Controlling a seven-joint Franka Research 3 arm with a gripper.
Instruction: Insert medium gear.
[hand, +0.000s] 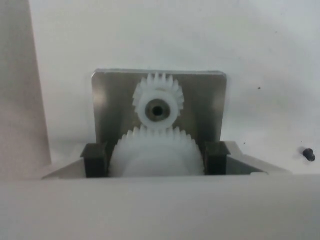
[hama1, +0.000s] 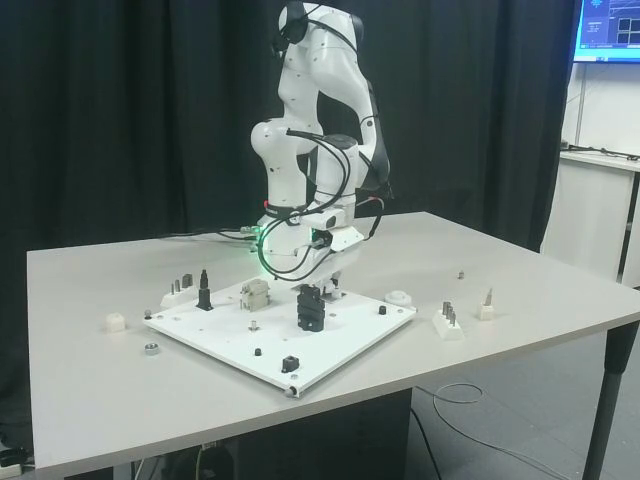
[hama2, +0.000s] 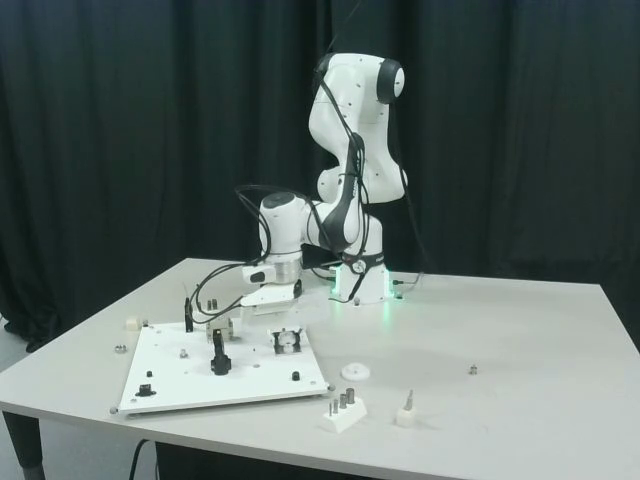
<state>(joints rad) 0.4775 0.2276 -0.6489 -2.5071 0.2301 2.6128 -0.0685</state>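
the pincer (hand: 156, 161) is down low over the white board (hama1: 345, 335) and its two black fingers (hand: 93, 160) sit either side of a white gear (hand: 156, 155), pressed to its flanks, parted just the gear's width. so it has hold of the medium gear, and that gear is still in the grip, right above the grey metal plate (hand: 207, 100) on the board.

widening out: the white arm (hama1: 310, 130) folds over from its base at the back of the grey table (hama1: 90, 290), wrist bent down toward the board's far edge. from the second room view the pincer hangs just above a small fixture (hama2: 288, 341) there, though whether the gear touches anything below cannot be told.

closer in, on the plate a smaller white gear (hand: 158, 105) is already seated, its dark bore showing. the held gear's teeth sit right against the smaller gear's teeth in the wrist view.

and that is the danger. if tooth lands on tooth instead of in a gap, the gear will likely jam or ride up. the peg it must drop onto is hidden under the gear, so a slight offset could leave it catching on the peg top and tilting in the grip. letting go too soon would probably leave it cocked, not seated.

off to the side, a small black screw (hand: 309, 154) lies loose, well apart.
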